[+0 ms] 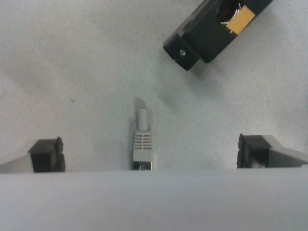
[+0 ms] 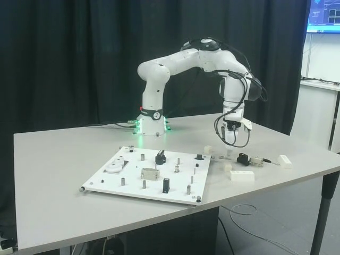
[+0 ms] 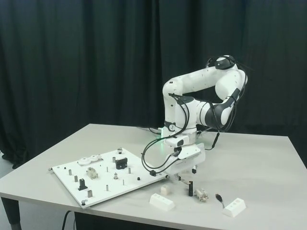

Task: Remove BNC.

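My gripper is open, its black fingertips wide apart above the grey table. It hangs off the right edge of the white board. Between and below the fingertips a small grey-white plug lies on the table, touched by neither finger. A black block lies a little beyond the plug. On the board, among several pegs and fixtures, stands a small grey upright connector, well away from the gripper. Whether it is the BNC I cannot tell.
Loose parts lie on the table right of the board: white blocks, a small white cube, a black piece and a metal connector. A cable loops from the wrist. The arm's base stands behind the board.
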{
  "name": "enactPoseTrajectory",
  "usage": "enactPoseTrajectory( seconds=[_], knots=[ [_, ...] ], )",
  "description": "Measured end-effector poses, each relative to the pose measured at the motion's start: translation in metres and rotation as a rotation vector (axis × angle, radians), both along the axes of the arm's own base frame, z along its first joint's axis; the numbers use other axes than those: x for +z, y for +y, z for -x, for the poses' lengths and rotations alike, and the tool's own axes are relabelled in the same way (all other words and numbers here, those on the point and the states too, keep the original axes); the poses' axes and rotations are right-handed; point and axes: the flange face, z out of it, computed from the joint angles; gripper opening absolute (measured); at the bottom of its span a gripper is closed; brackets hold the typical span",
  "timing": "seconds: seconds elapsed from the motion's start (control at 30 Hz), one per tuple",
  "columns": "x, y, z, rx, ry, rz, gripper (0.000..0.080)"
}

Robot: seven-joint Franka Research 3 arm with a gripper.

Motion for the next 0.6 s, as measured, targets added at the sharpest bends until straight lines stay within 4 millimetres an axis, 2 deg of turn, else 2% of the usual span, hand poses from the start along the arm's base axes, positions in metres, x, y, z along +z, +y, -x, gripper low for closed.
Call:
enactPoseTrajectory(
  seconds=[0.6],
  knots=[
    [0.0027,0.0032,-0.0024,-0.007,-0.006,-0.001,0.0800]
  ],
)
